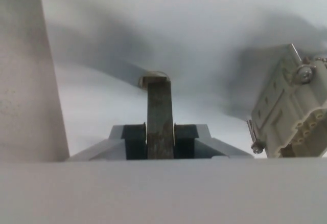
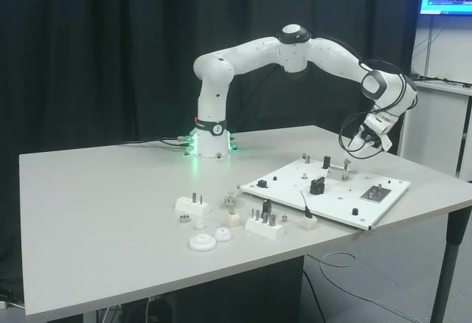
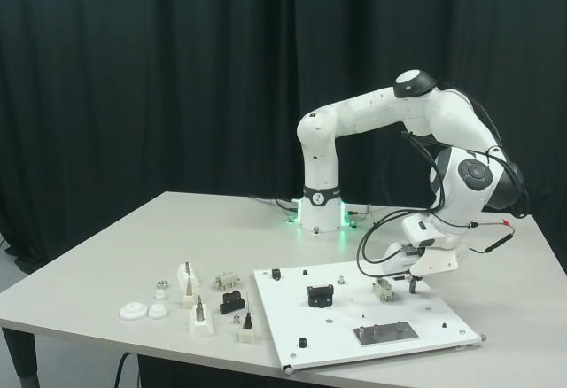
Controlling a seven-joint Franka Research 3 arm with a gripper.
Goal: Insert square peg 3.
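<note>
Even overhead room light, dim black backdrop; green glow at the arm's base (image 2: 209,144). Wrist view blurred, soft shadows smearing across the white board (image 1: 204,29).

A board (image 3: 354,353) lies on the tabletop (image 3: 106,264) before the arm's base (image 3: 321,215); small holders (image 3: 199,317) and gears (image 3: 135,311) sit beside it.

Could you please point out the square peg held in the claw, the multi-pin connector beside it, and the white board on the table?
square peg (image 1: 160,119): wrist view, middle of its shaft.
multi-pin connector (image 1: 288,112): wrist view, side of its housing.
white board (image 2: 291,192): first room view, bare patch near its front edge.
</note>
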